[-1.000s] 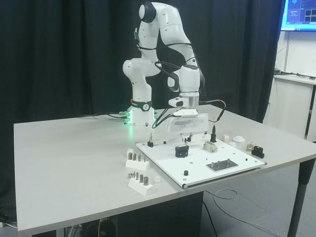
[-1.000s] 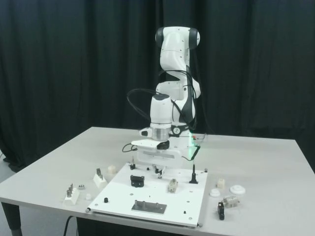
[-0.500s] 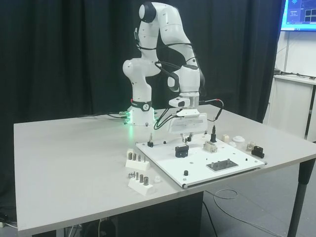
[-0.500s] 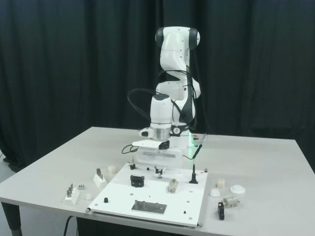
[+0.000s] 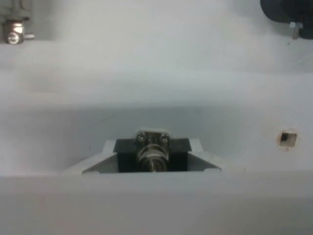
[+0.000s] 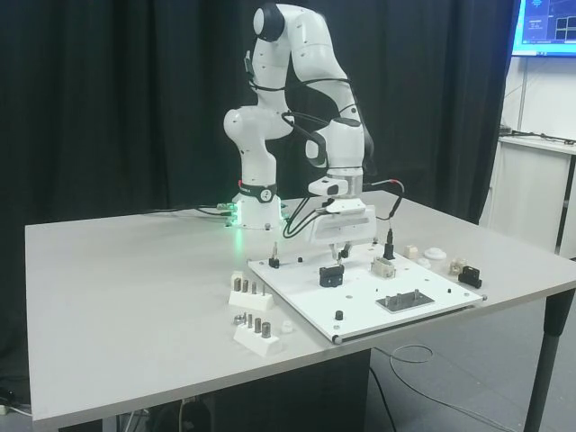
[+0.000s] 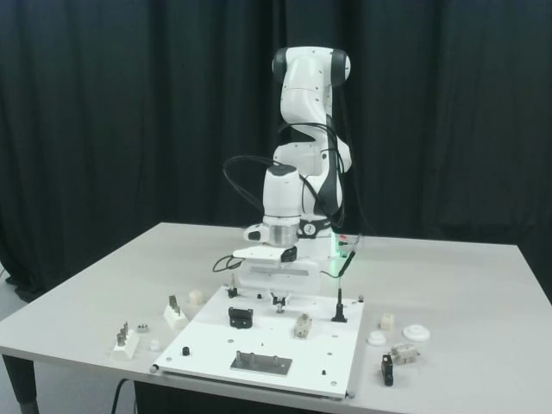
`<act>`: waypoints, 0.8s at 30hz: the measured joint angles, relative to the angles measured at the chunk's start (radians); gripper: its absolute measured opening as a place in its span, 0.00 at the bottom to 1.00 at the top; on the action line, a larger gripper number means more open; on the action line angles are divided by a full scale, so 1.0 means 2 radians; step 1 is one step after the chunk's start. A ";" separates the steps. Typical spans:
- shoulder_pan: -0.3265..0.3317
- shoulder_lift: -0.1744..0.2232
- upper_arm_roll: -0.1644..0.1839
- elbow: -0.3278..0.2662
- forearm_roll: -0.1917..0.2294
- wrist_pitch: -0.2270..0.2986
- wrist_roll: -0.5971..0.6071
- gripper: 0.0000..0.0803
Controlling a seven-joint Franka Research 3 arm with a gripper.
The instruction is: Insert BNC.
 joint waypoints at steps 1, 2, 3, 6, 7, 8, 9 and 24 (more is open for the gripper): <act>0.000 0.000 0.000 0.000 0.000 0.000 -0.004 0.16; 0.000 0.000 0.000 0.000 0.001 0.000 -0.007 0.16; 0.000 0.000 0.000 0.000 0.001 0.000 -0.010 0.16; 0.000 0.000 0.000 0.000 0.001 0.000 -0.019 0.16; 0.000 0.000 0.000 0.000 0.001 0.000 -0.022 0.16; 0.000 0.000 0.000 0.000 0.001 0.000 -0.026 0.16; 0.000 0.000 0.000 0.000 0.001 0.000 -0.030 0.16; 0.000 0.000 0.001 0.000 0.001 0.000 -0.121 0.16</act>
